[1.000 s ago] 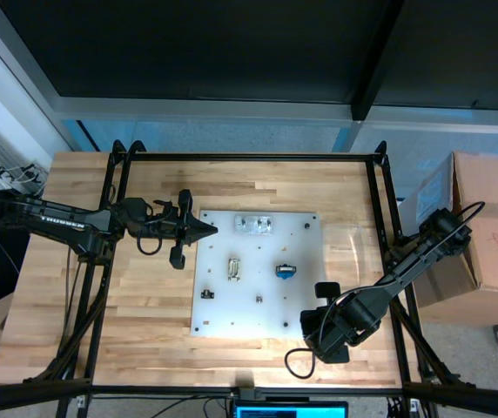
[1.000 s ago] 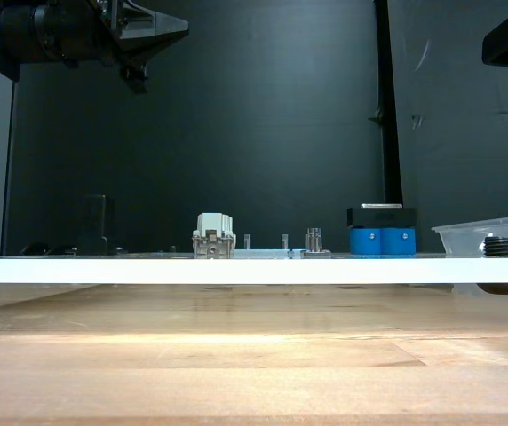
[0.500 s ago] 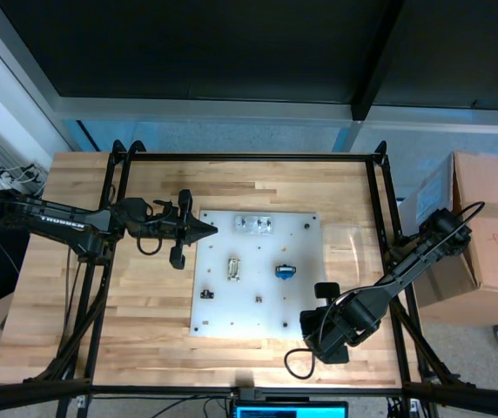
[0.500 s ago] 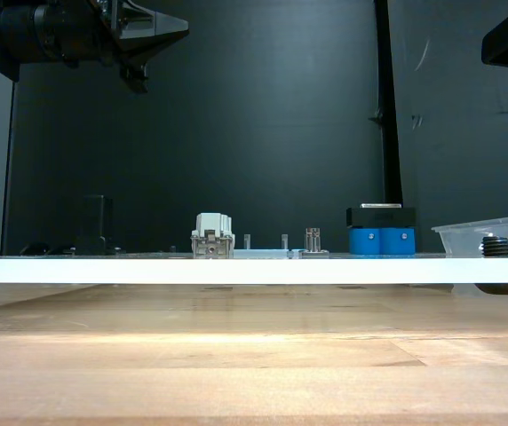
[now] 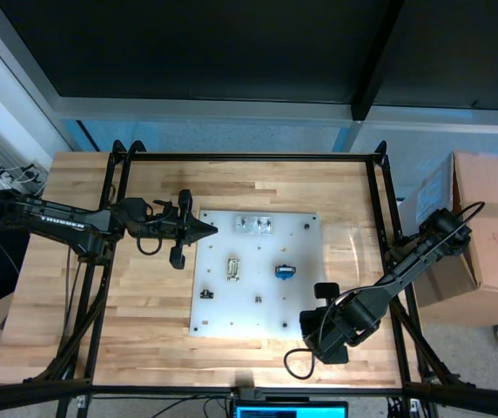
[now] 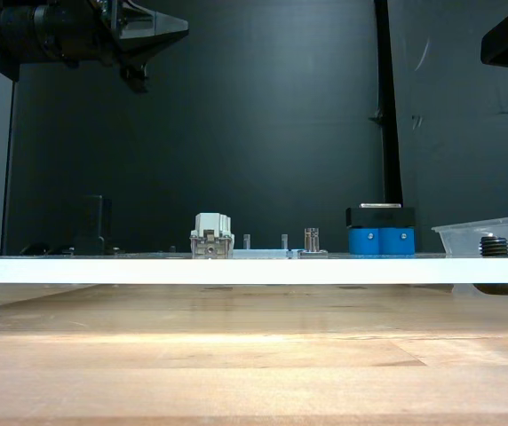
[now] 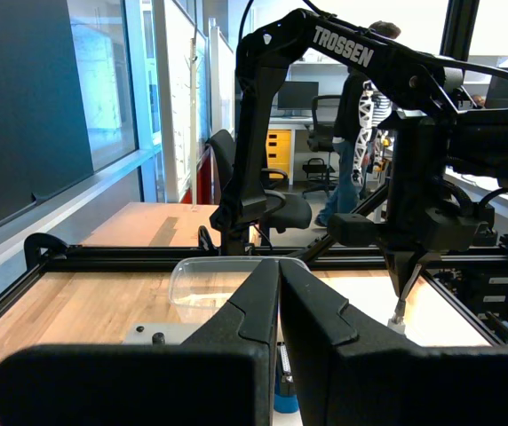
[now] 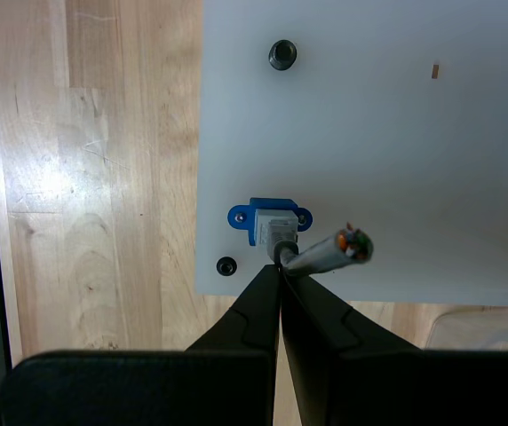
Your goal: Remove the RJ45 connector from the taskboard and place in the container
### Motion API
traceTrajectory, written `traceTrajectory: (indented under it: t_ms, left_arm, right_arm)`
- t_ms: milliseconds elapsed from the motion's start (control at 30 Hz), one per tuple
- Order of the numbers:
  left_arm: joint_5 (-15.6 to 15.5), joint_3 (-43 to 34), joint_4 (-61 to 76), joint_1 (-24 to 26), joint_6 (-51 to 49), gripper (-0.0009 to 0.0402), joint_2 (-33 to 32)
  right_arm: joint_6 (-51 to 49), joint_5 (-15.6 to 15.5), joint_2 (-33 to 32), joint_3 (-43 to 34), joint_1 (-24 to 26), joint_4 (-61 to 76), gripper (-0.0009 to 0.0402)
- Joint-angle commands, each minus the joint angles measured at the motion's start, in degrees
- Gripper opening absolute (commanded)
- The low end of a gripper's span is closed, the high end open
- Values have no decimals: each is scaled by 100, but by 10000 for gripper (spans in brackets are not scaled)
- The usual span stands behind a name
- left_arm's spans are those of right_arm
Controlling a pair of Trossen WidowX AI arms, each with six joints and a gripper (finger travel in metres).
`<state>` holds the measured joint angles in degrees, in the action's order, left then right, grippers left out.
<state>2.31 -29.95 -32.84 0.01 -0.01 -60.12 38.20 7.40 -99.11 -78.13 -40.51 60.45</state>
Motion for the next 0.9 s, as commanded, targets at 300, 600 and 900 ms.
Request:
traceTrajectory:
  t_ms: [300, 600, 900]
  left_arm:
    - [2, 0, -2, 0, 0, 0, 0]
    - [2, 0, 0, 0, 0, 0, 0]
    - [2, 0, 0, -2, 0, 0, 0]
  right_arm:
    - [0, 2, -2, 0, 0, 2, 0]
    - [2, -2, 2, 0, -2, 20, 0]
    - [48, 0, 199, -2, -2, 90, 0]
